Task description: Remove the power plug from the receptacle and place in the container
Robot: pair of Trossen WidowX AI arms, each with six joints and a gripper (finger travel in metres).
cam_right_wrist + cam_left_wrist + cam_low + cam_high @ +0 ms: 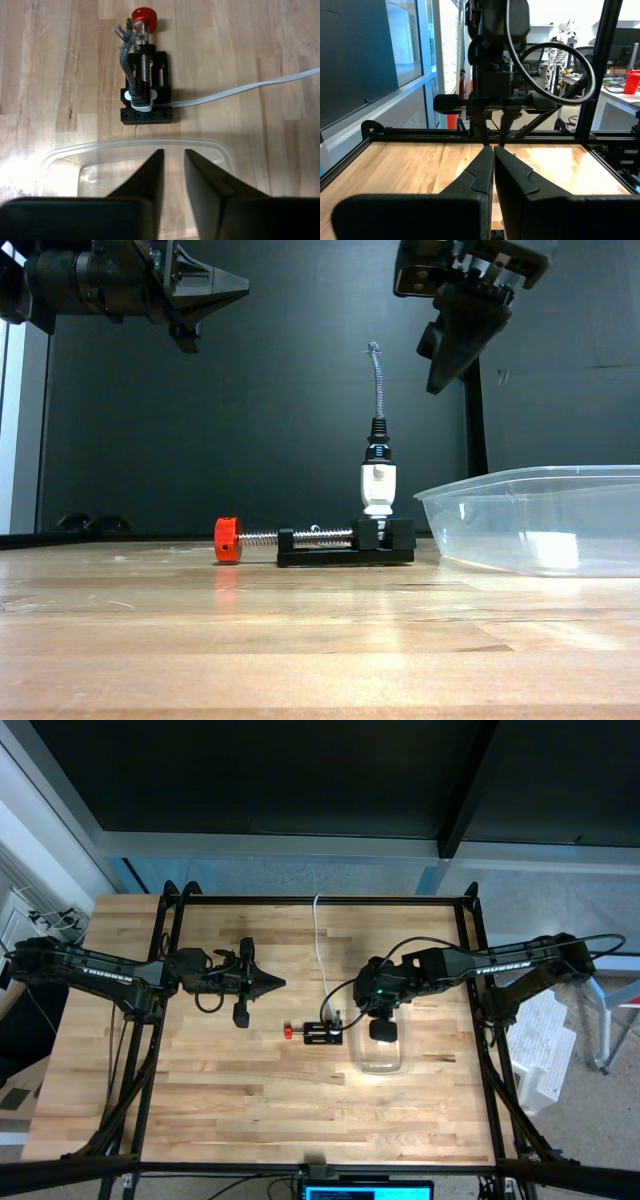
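The power plug (377, 435) stands upright in the white receptacle (378, 485), its thin wire tail rising above it. A small black vise (345, 540) with a red knob (228, 539) clamps the receptacle near the middle of the worktop (200, 1100). A white cable (320, 940) runs from it toward the far edge. The clear container (540, 520) lies just beside the vise on the side toward the worktop's right edge. The right gripper (174, 154) hangs above the container's near-vise rim, fingers slightly parted and holding nothing. The left gripper (493, 148) hovers high toward the left edge, well apart from the vise, its fingers pressed together.
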